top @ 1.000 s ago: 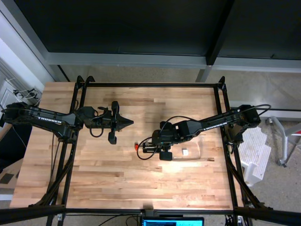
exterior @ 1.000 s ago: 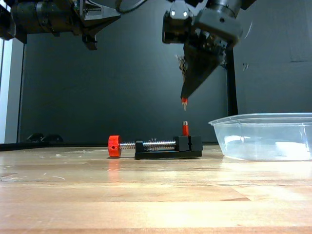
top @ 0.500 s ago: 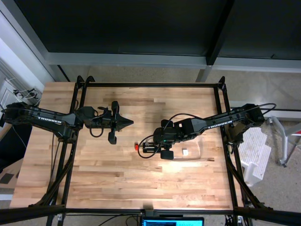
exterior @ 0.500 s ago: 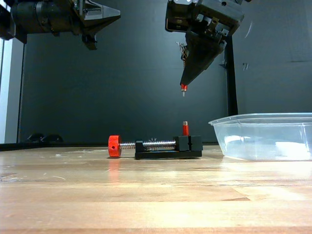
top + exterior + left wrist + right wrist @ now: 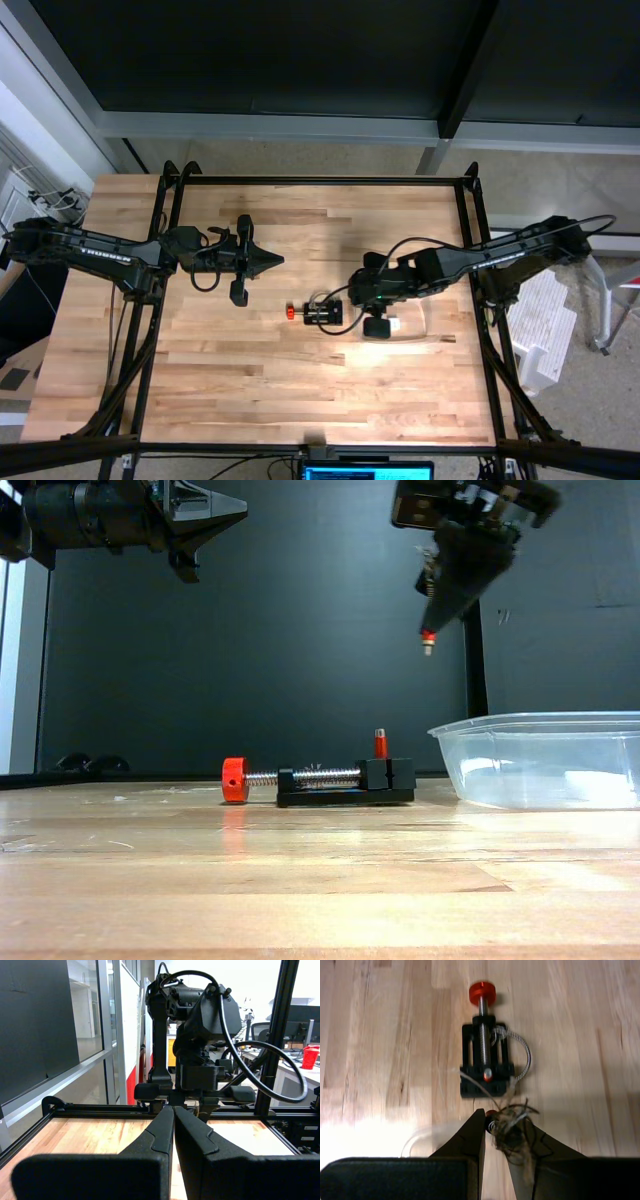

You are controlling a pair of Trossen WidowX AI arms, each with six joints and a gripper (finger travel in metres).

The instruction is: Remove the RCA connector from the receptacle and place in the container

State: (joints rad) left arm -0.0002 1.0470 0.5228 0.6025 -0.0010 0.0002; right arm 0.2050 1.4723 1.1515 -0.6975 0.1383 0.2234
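At the near side, the desk (image 5: 300, 880) carries the receptacle (image 5: 345, 778). Its red-orange knob (image 5: 234, 779) points away from the container (image 5: 540, 765), which sits just beside it toward the right arm. A short red post (image 5: 380, 743) stands upright on the receptacle, and a small white chip (image 5: 393, 323) lies in the container.

High above these hangs the right gripper (image 5: 430, 622), its fingers pinched tight on the RCA connector (image 5: 428, 638). The red body sits in the tips and a pale end pokes out below. The plug looks tiny, stiff and nearly weightless, with a smooth barrel, so I judge it could pivot or slip in so small a pinch. The red barrel is the sensible place to hold it (as now), and a low release should keep it from bouncing out of the shallow tray.

Farther back, the left gripper (image 5: 272, 260) is parked well above the desk, its fingers pressed together with nothing between them.

From above, the right arm hides the connector entirely. In the right wrist view a tangle of pale fibres (image 5: 512, 1127) masks part of it. Whether the plug hangs over the container or just short of its rim, I cannot tell.
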